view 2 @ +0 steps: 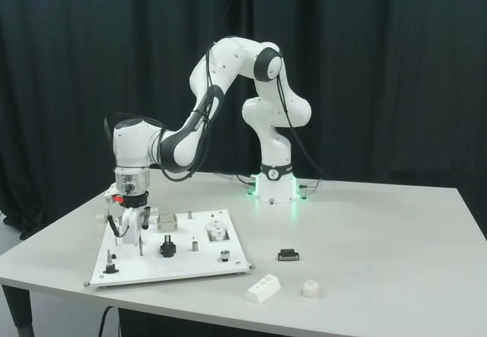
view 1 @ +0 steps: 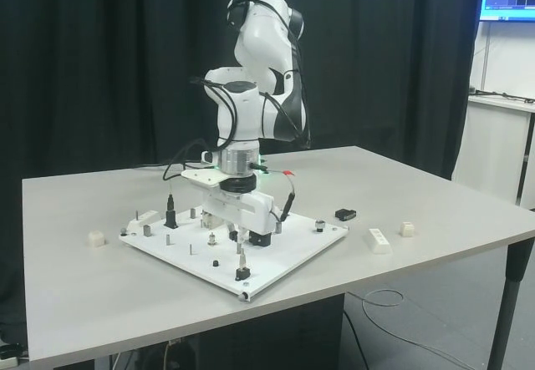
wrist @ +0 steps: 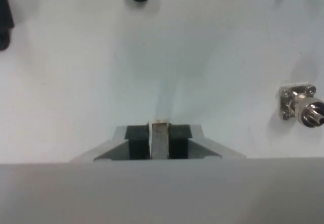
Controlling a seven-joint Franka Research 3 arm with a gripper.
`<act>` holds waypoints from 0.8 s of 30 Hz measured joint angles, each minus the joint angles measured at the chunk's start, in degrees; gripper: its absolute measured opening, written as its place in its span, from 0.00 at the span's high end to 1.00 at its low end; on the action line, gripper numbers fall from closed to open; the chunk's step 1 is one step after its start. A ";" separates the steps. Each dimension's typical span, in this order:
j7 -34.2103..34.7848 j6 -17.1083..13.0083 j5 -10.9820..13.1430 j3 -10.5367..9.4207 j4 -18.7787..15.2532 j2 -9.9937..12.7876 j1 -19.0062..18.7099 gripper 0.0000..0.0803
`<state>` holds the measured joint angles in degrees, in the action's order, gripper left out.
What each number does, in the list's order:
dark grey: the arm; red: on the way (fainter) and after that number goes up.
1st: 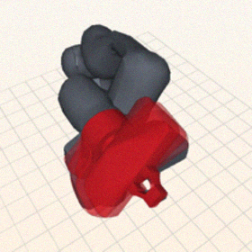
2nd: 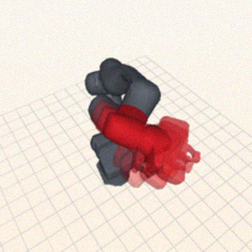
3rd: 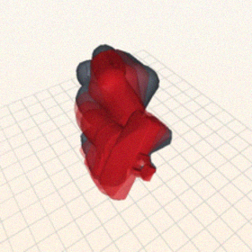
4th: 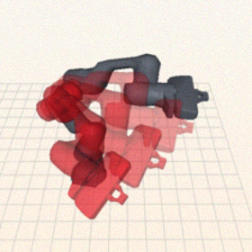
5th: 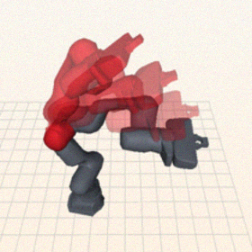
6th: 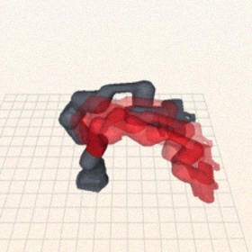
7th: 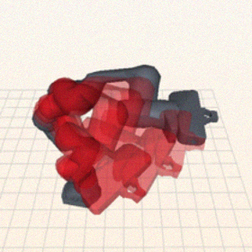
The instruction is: Insert square peg 2.
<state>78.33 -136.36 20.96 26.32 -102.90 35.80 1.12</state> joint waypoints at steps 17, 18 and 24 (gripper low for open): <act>-1.64 0.00 0.01 -0.18 -0.09 0.08 -0.03 0.88; -1.84 0.00 0.01 -0.19 -0.09 0.08 -0.03 0.88; -2.32 0.00 0.01 -0.18 -0.06 0.07 -0.02 0.16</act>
